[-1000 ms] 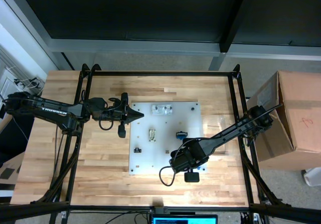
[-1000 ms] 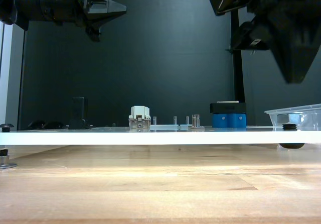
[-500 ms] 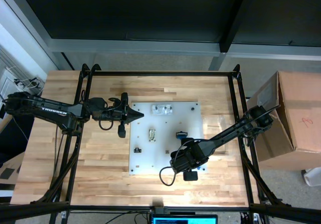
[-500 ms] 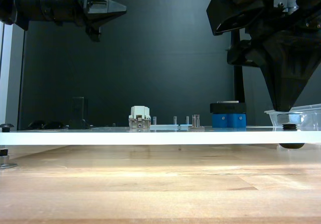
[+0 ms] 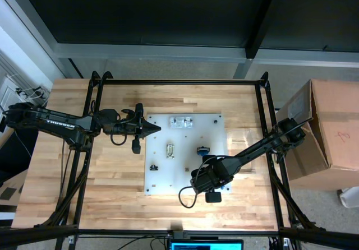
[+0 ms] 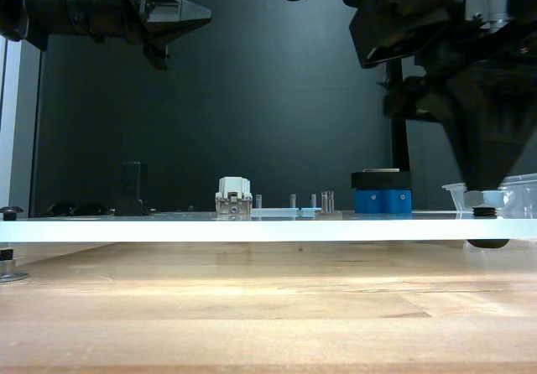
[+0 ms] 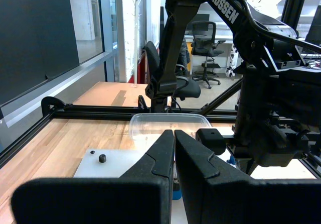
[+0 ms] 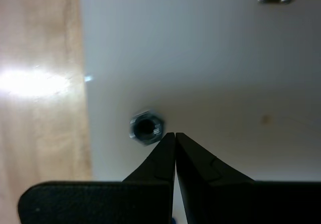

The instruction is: Pick the M12 nut and place it on its threads and fasten

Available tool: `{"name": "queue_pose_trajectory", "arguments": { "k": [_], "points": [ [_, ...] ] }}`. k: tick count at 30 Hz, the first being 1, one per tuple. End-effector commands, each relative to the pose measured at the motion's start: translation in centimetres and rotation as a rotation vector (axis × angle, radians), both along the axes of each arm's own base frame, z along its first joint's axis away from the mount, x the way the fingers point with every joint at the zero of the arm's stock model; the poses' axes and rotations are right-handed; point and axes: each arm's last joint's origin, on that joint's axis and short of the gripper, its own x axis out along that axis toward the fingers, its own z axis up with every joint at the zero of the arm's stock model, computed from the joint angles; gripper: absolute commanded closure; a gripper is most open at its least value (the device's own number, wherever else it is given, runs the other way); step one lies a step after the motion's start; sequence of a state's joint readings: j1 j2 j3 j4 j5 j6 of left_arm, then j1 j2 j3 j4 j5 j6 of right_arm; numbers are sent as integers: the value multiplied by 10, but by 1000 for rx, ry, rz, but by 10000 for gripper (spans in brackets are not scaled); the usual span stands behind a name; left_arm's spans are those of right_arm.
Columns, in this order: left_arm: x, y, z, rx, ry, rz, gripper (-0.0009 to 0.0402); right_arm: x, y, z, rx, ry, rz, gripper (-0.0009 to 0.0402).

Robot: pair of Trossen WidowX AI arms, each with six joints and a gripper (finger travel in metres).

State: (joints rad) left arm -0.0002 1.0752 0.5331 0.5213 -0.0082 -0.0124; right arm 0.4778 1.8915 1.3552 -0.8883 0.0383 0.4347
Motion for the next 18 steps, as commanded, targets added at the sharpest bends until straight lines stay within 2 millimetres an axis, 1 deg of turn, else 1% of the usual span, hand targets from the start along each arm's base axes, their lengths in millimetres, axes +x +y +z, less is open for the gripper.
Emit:
{"name": "queue_pose_trajectory", "arguments": {
  "k": [1,3,5,9,18],
  "points": [
    [0,0,0,0,-1,0,393,-3,5,0,145,76,62,393],
    [0,0,0,0,0,0,393,-5,5,0,170,109,69,393],
    [0,0,0,0,0,0,393,-6,3,2,142,113,67,393],
    [0,0,0,0,0,0,393,-6,1,4,71,81,52,393],
    [0,0,0,0,0,0,393,-5,-3,10,-31,12,21,393]
  ]
}}
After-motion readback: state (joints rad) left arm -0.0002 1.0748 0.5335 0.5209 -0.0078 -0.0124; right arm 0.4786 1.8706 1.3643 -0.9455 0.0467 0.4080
